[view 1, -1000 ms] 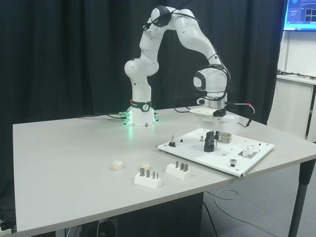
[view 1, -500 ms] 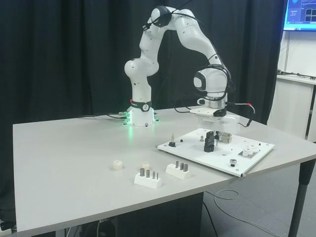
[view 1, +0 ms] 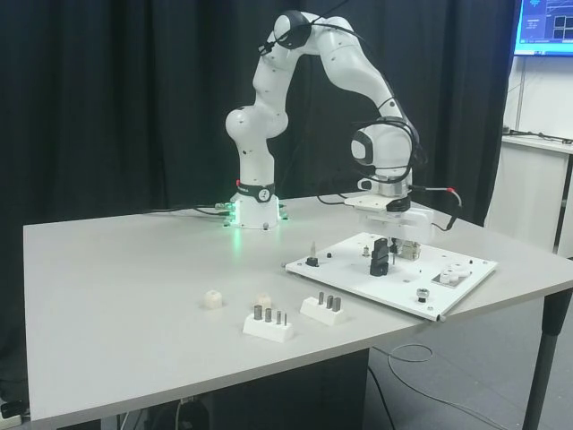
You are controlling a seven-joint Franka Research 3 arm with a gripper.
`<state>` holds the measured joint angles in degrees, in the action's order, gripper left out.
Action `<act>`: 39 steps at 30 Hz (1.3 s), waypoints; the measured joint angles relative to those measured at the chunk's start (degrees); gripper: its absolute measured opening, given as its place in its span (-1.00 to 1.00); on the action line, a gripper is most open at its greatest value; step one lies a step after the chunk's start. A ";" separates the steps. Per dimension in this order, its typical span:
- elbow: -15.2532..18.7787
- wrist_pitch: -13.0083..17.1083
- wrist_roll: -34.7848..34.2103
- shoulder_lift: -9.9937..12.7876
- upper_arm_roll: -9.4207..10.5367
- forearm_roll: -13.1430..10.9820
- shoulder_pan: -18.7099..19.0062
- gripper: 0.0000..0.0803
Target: Insert square peg 1.
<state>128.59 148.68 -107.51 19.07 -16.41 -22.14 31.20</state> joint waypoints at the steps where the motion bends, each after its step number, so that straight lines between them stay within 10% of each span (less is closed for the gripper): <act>1: 0.00 0.00 -0.12 0.00 -0.02 0.00 0.00 -0.92; 39: 0.07 0.64 -11.96 0.05 -0.03 0.00 0.04 -0.92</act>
